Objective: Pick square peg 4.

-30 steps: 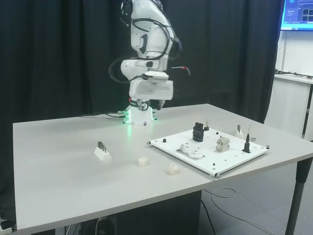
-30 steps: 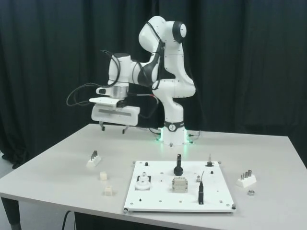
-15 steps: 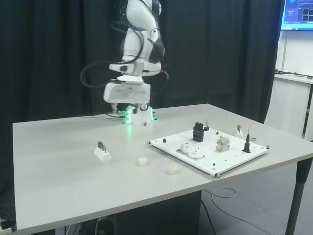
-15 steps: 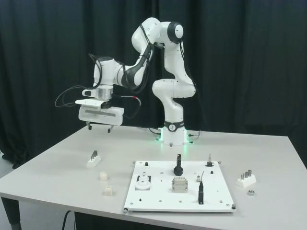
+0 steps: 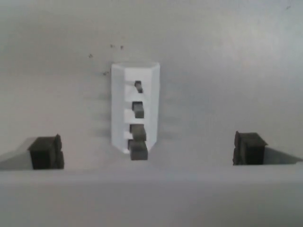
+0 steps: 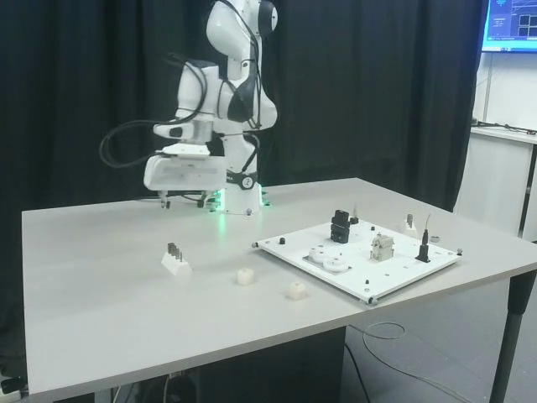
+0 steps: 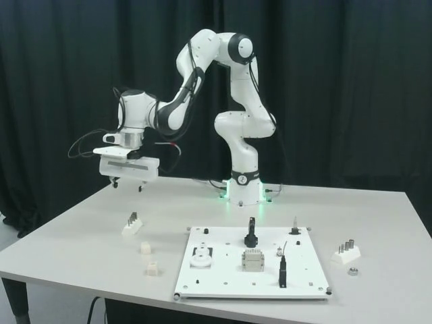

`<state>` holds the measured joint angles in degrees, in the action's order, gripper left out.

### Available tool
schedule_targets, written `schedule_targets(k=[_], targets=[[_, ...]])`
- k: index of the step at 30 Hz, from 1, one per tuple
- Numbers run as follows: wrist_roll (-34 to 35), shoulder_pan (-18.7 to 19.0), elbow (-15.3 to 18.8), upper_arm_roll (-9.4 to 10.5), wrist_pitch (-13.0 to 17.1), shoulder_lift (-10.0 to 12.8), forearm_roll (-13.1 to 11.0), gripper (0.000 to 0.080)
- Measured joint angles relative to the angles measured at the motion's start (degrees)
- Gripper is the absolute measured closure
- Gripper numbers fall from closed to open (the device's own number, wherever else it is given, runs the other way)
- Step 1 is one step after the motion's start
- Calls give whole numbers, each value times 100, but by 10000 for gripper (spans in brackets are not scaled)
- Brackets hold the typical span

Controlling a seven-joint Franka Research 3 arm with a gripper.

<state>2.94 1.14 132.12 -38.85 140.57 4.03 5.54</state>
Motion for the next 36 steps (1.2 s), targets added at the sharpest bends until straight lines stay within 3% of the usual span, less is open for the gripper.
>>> schedule_targets(k=[19,36], targets=[[-1602,-369,-8,-90,232,872,-1707,3],[-2544,-379,50,-89,493,1542,-2711,3]])
